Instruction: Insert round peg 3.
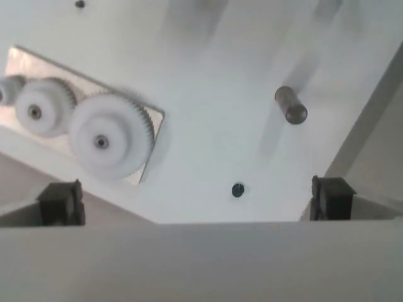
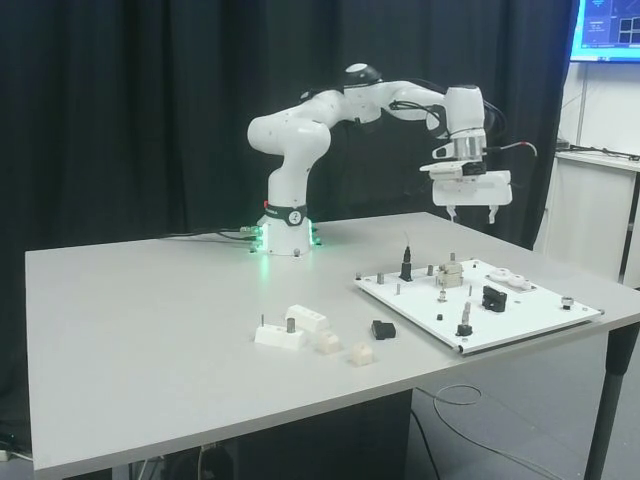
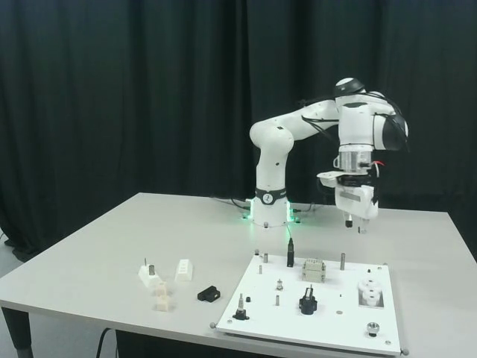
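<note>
Wrist view: my gripper [image 1: 195, 201] is spread wide, the two black fingertips [image 1: 61, 202] far apart with nothing between them. Below me lies the white board [image 1: 214, 82]. An upright grey round peg [image 1: 291, 106] stands on it, nearer one fingertip than the other and ahead of both — I cannot tell whether it is peg 3. A small dark hole [image 1: 237, 189] sits in the board just ahead of the gap between my fingers. Off toward the other fingertip is a metal plate [image 1: 25, 66] carrying white gears [image 1: 110, 142], their teeth meshed in a row.

First room view: I hang in the air above the far edge of the board [image 2: 530, 320], well clear of it, gripper [image 2: 470, 212] pointing down and empty. On the board below me stand several small pegs and fixtures; one slim peg [image 2: 453, 258] stands almost directly beneath me. The gear plate [image 2: 510, 277] lies just beyond it. Well away, on the grey table [image 2: 150, 300], sit white blocks [image 2: 292, 328] and a small black part [image 2: 383, 329].

Second room view: gripper [image 3: 353, 222] above the board's back edge — an upright peg [image 3: 342, 261] stands nearly under it, the gears [image 3: 370, 289] further toward the board's front.
</note>
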You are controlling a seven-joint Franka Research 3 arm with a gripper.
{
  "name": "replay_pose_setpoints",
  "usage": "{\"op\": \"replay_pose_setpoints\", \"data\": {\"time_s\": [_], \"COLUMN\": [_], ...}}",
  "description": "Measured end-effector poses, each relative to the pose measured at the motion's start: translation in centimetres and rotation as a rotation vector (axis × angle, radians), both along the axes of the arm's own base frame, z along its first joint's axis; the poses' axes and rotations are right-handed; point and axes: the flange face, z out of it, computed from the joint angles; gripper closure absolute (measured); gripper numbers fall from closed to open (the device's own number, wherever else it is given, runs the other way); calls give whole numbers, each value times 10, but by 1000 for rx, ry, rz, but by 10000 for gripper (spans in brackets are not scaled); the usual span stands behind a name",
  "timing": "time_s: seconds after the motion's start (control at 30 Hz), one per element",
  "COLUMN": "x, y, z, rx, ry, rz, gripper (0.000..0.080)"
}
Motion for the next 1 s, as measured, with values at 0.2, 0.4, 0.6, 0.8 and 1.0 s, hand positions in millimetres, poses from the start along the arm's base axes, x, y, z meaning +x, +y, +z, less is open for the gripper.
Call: {"op": "replay_pose_setpoints", "data": {"time_s": [0.2,0.4,0.6,0.8,1.0], "x": [-2,-5,-6,-8,-9], "y": [18,33,41,45,45], "z": [-11,-18,-21,-24,-28], "rx": [-55,-104,-139,-161,-171], "ry": [0,-5,-5,-4,1], "rz": [-58,-77,-85,-93,-93], "gripper": [3,3,3,3,3]}}
